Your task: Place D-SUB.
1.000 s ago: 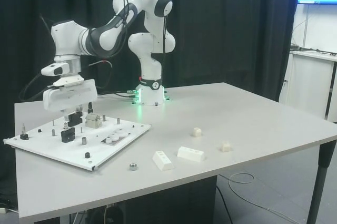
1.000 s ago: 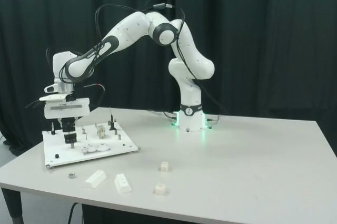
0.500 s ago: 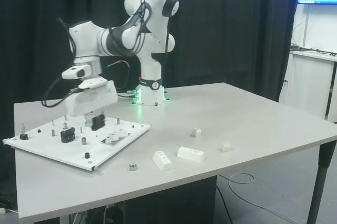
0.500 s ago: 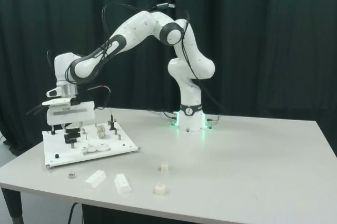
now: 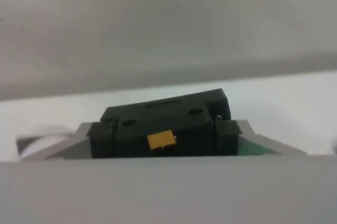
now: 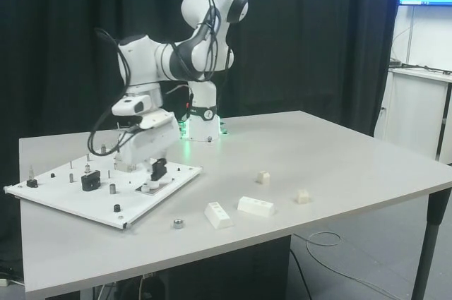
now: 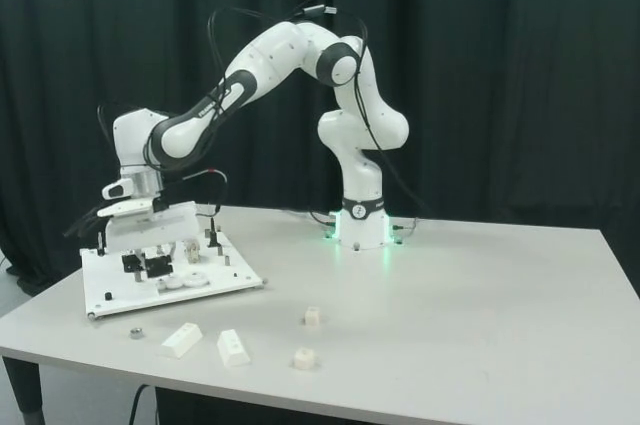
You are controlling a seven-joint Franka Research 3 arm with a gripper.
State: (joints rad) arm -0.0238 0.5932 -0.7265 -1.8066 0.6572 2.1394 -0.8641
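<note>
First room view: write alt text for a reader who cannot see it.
A white robot arm bends low over a white board on a grey table, its gripper holding a black connector just above the board's parts. Four small white blocks and a metal nut lie loose on the table beside the board.

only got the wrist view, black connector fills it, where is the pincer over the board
observer: Low over the white board, near the edge that faces the loose blocks. The pincer grips the D-SUB just above the board.
operator: anything else black on that board
observer: Yes, a black part sits further along the board, apart from the pincer. Off the board, a small nut and two long white blocks lie on the grey table.
</note>
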